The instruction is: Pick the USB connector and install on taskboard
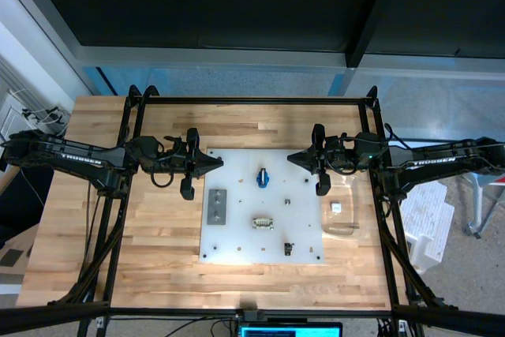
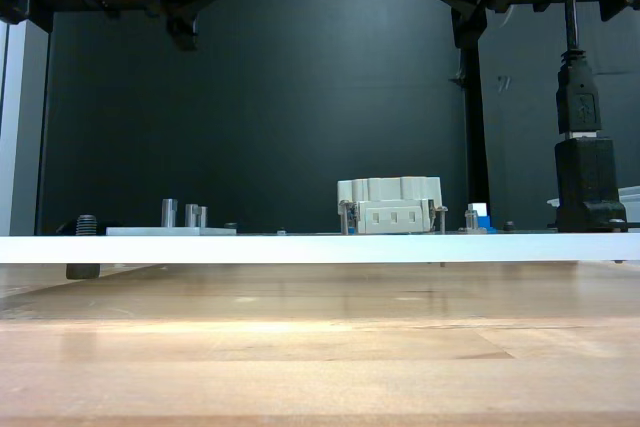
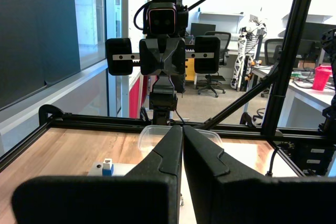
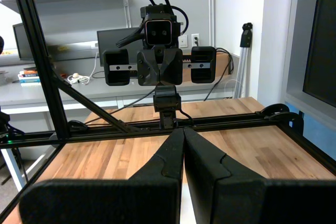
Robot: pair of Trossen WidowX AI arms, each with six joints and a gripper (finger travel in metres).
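- The left gripper (image 1: 216,162) hangs in the air at centre left of the high view, over the upper left edge of the taskboard (image 1: 237,236). Its fingers (image 3: 168,150) are pressed together and hold nothing.
- The right gripper (image 1: 293,159) hangs at centre right, over the board's upper right edge and facing the left one. Its fingers (image 4: 170,153) are likewise pressed together and empty.
- The USB connector (image 2: 585,172) stands upright on the taskboard. It is at the right of the low view with its black cable rising straight up. In the high view it is the small dark thing near the board's lower edge, right of centre and well apart from both grippers.
- The white taskboard lies flat in the middle of the wooden counter (image 1: 158,234).
- On the board are a grey plate (image 1: 216,205) at left, a blue part (image 1: 262,177) at upper centre and a beige socket (image 1: 263,223) below the blue part.
- A clear tray (image 1: 348,231) sits just right of the board with a small white piece (image 1: 337,207) in it.
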